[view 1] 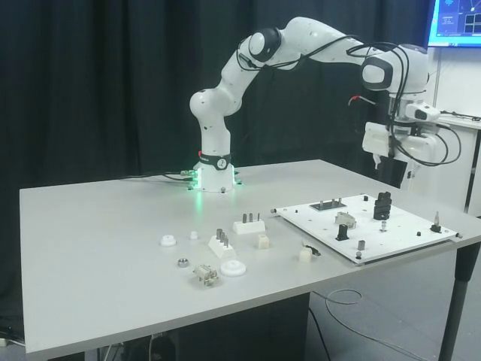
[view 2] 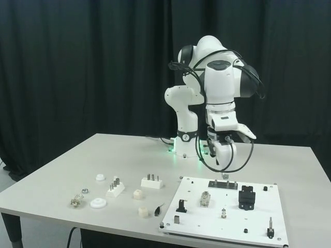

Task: Pick BNC.

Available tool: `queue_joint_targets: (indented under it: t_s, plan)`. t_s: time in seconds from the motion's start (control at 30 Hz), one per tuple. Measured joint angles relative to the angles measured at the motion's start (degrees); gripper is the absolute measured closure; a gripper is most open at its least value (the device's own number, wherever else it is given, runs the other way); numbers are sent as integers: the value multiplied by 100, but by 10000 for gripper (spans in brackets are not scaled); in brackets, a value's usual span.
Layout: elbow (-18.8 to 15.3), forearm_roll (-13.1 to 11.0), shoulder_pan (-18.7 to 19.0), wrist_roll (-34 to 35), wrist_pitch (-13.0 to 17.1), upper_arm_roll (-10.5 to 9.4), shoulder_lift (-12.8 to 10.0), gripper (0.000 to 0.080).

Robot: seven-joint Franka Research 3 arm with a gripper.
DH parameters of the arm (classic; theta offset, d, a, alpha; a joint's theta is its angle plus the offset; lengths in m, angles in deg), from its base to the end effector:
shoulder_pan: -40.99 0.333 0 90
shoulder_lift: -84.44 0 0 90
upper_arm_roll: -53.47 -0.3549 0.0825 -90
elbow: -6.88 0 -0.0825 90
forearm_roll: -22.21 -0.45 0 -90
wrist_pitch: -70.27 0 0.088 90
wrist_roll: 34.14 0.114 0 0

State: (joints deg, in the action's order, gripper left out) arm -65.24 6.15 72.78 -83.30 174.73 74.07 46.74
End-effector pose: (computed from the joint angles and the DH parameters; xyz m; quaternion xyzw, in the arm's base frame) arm 0.7719 0.2488 0.3889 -0.8674 -0.4963 0.0174 0.0327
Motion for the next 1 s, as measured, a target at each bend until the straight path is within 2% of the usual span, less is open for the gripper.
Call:
queue_joint_targets:
  t_s: [0.17,0.73,1.0]
  plan:
    - [43,0,8,888,-1,0,0,3]
    - [110,6,2,2818,16,59,-13,3]
    - [111,-64,-11,3750,18,59,-21,3]
